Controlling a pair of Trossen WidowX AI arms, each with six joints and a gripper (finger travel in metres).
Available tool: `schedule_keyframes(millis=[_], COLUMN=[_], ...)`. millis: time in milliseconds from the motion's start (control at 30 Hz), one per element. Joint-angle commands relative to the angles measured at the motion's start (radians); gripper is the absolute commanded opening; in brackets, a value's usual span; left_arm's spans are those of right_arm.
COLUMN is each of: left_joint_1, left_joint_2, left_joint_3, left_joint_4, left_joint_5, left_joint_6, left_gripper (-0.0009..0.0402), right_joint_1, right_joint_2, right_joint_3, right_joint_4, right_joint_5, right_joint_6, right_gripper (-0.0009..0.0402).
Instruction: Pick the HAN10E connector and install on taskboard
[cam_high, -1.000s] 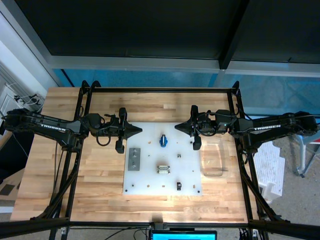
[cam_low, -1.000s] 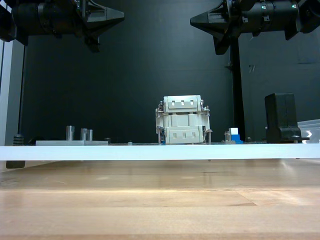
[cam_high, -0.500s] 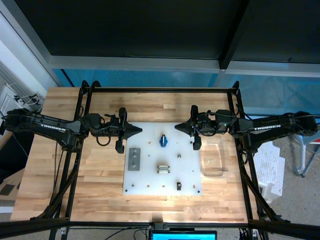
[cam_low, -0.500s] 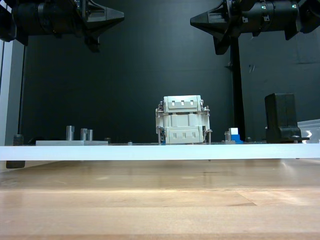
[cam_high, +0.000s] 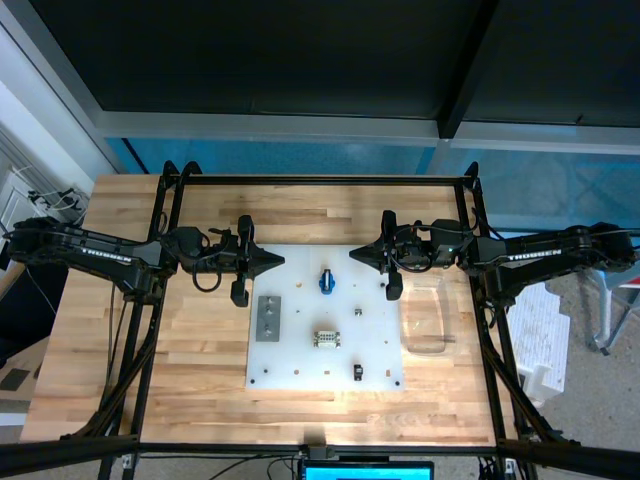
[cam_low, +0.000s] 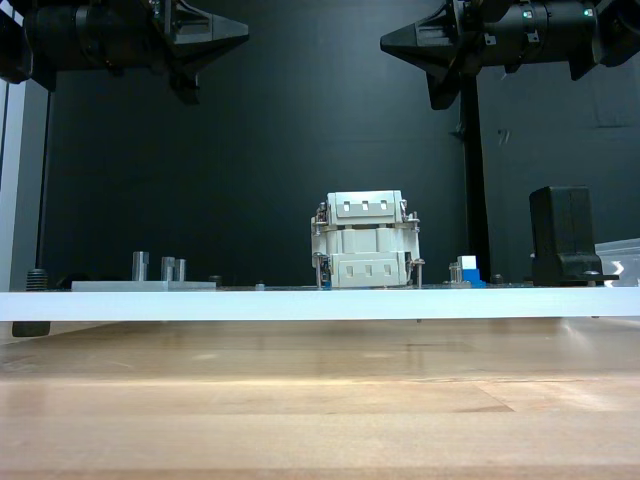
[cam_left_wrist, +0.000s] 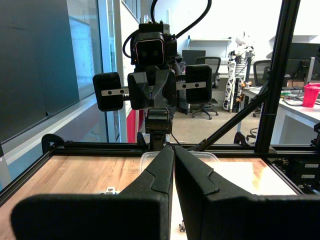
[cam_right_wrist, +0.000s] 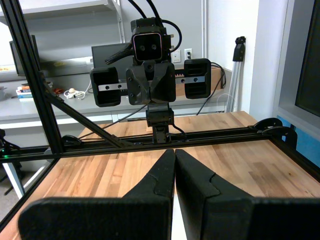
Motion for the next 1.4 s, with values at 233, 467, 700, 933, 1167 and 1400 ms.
schedule_keyframes(millis=[233,467,700,933,1167,1400], left_joint_1=[0.000,0.000,0.000,0.000,0.000,0.000], left_joint_2=[0.000,0.000,0.000,0.000,0.000,0.000], left_joint_3=[0.000,0.000,0.000,0.000,0.000,0.000], left_joint_4=[0.000,0.000,0.000,0.000,0.000,0.000], left_joint_5=[0.000,0.000,0.000,0.000,0.000,0.000], left_joint_6=[0.000,0.000,0.000,0.000,0.000,0.000], left_gripper=[0.0001,0.0001,0.0001,0.0001,0.0001,0.0001], right_joint_1=[0.000,0.000,0.000,0.000,0.000,0.000], right_joint_2=[0.000,0.000,0.000,0.000,0.000,0.000], right_joint_3=[0.000,0.000,0.000,0.000,0.000,0.000], right_joint_4=[-0.019,-0.019,-0.019,-0.019,-0.019,-0.019], right_joint_5=[0.000,0.000,0.000,0.000,0.000,0.000], right_joint_6=[0.000,0.000,0.000,0.000,0.000,0.000], right_gripper=[0.0000,0.0000,0.0000,0.0000,0.0000,0.0000])
